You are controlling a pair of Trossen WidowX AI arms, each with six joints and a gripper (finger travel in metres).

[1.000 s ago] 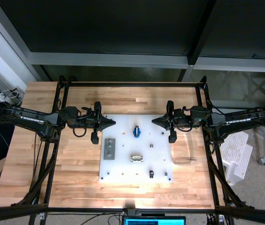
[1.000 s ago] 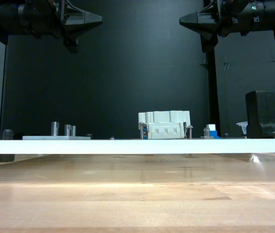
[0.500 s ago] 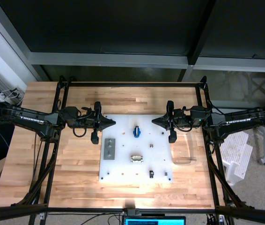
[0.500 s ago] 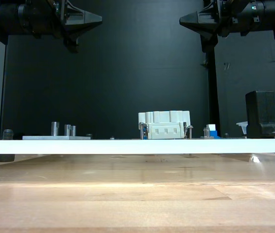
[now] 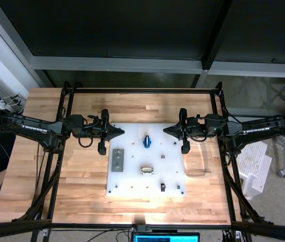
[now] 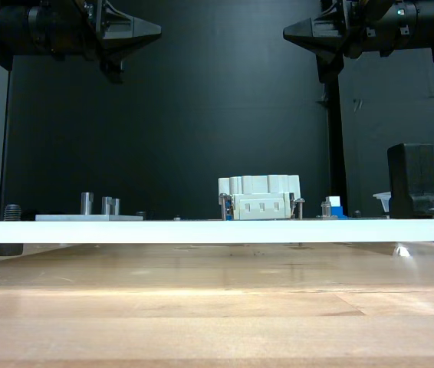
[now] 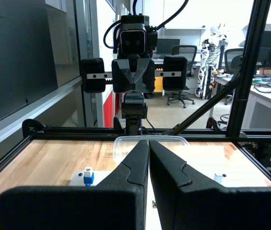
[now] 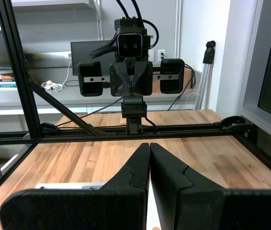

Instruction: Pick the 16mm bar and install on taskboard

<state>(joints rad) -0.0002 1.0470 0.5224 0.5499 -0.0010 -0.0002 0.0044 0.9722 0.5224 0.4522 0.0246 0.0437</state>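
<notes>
A wooden tabletop (image 5: 82,191) carries the taskboard (image 5: 132,177), a white plate lying at its middle. Two black arms reach in from the left and right edges and hang high above the board, touching nothing. The left gripper (image 5: 122,132) hovers over the board's far left corner, the right gripper (image 5: 164,130) over its far right corner, tips pointing at each other. Each gripper's fingers are pressed together and hold nothing. A clear plastic tray (image 5: 198,175) sits just beside the board's right edge. On the board are a grey metal block (image 5: 118,160) near the left edge and a blue connector (image 5: 146,141) near the far edge. The 16mm bar is too small to make out in any view. The pick appears not yet begun. One gripper would next need to locate the bar, spread its fingers, and descend.
</notes>
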